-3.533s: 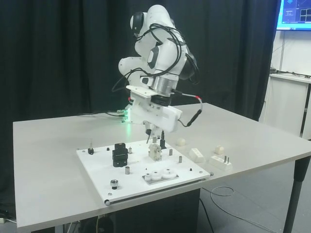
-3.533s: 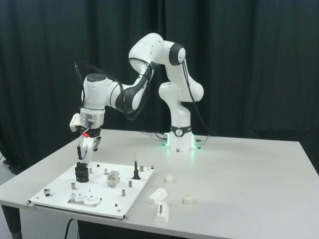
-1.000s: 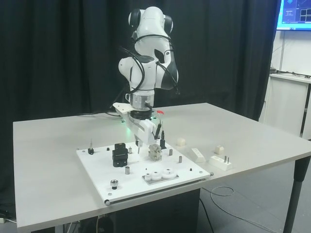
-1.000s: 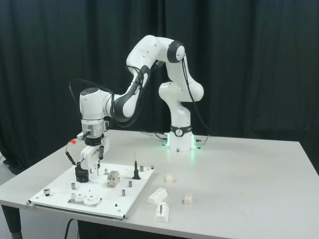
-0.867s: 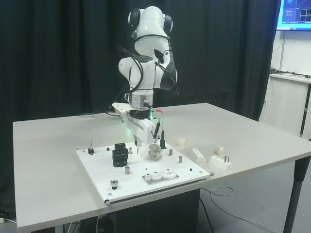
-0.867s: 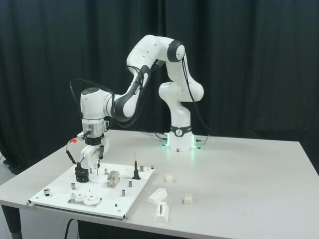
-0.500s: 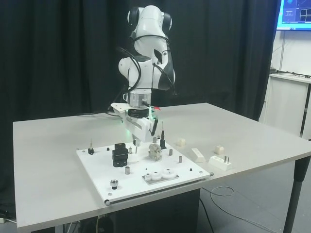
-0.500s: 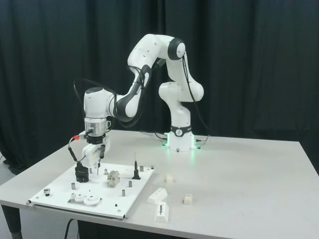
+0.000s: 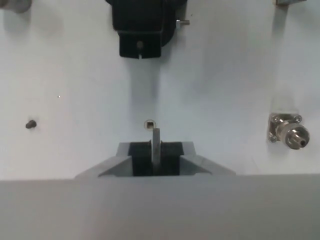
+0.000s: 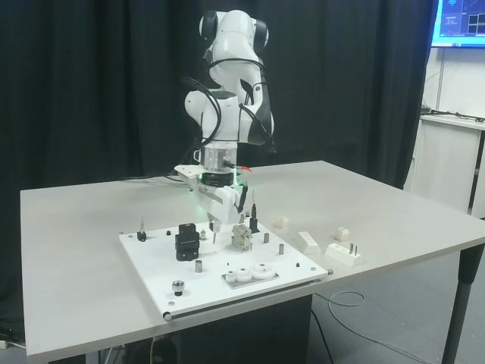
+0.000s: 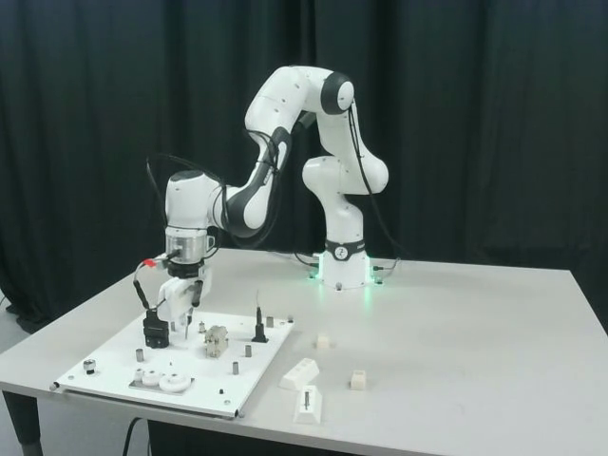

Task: Insert square peg 1.

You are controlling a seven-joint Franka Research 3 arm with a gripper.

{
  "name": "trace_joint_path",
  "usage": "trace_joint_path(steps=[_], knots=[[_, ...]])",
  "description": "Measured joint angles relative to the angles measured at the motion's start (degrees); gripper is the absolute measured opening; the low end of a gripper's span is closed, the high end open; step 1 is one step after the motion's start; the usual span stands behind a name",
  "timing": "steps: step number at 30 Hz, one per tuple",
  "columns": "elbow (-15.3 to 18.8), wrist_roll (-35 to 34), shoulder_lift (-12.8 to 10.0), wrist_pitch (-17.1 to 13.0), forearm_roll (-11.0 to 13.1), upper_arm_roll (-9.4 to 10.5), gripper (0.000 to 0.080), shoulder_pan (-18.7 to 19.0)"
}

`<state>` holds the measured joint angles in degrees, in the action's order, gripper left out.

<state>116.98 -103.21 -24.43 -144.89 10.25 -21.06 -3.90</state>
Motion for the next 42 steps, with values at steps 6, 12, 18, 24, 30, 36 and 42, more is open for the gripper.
trace_joint_path(steps=[6, 12, 18, 24, 30, 36, 42], knots=[[0.0, 0.0, -0.44, -0.73, 0.58, 0.01, 0.0032, -0.01], [0.0, 0.0, -0.76, -1.13, 0.67, 0.01, 0.0032, -0.02], [-0.02, 0.0, -0.89, -1.24, 0.71, 0.02, 0.0032, -0.02], [-0.07, 0.0, -0.99, -1.25, 0.73, 0.07, 0.0032, -0.02], [-0.31, 0.0, -1.28, -1.25, 0.82, 0.17, 0.0032, -0.02], [-0.67, 0.0, -1.7, -1.25, 1.19, 0.26, 0.0032, -0.02], [-1.0, 0.0, -2.1, -1.24, 1.46, 0.27, 0.0032, -0.02]])
